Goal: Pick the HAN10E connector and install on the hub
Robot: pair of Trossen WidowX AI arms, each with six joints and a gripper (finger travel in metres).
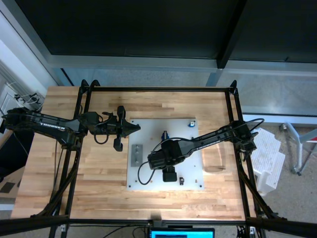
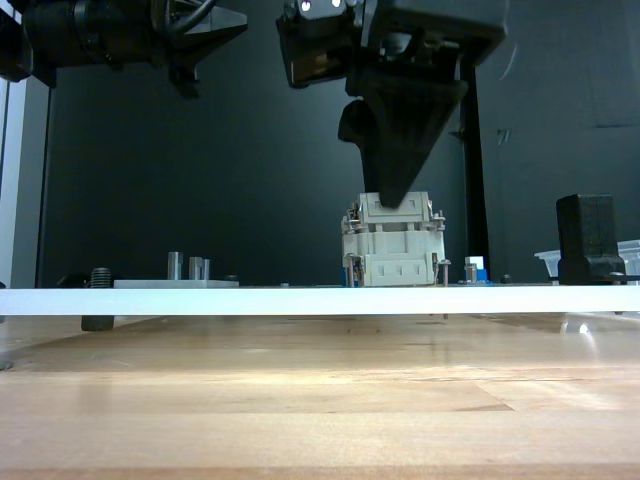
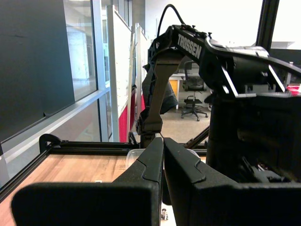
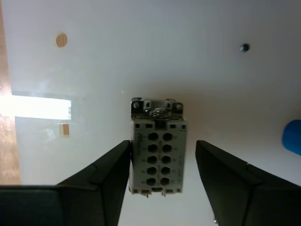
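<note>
High view: got the left pincer (image 1: 133,128) up over the far-left corner of the white board (image 1: 148,184), arm stretched across the tabletop (image 1: 99,168). Got the right pincer (image 1: 170,174) down over the board's middle, hiding whatever is under it. Grey two-hole block (image 1: 136,153) just to its left, small black part (image 1: 182,181) just to its right.

Low view: seeing the HAN10E connector (image 2: 392,218) stacked squarely on top of the hub (image 2: 393,268), both standing upright on the board. Can't tell if fully seated. Right pincer's tip down at the connector's top edge. Left pincer high at the upper left, well apart from the stack.

Left wrist view: left pincer clenched, fingers (image 3: 150,162) pressed together with nothing between them. Looking across at the right arm.

Right wrist view: right pincer released, fingers (image 4: 110,162) spread either side of the connector. One finger just beside the connector's flank, can't tell if touching; the other clearly apart. Ten contact holes in two rows facing the camera, a metal end with screws at the connector's far end. Blue knob (image 4: 292,137) off to one side on the board.
</note>
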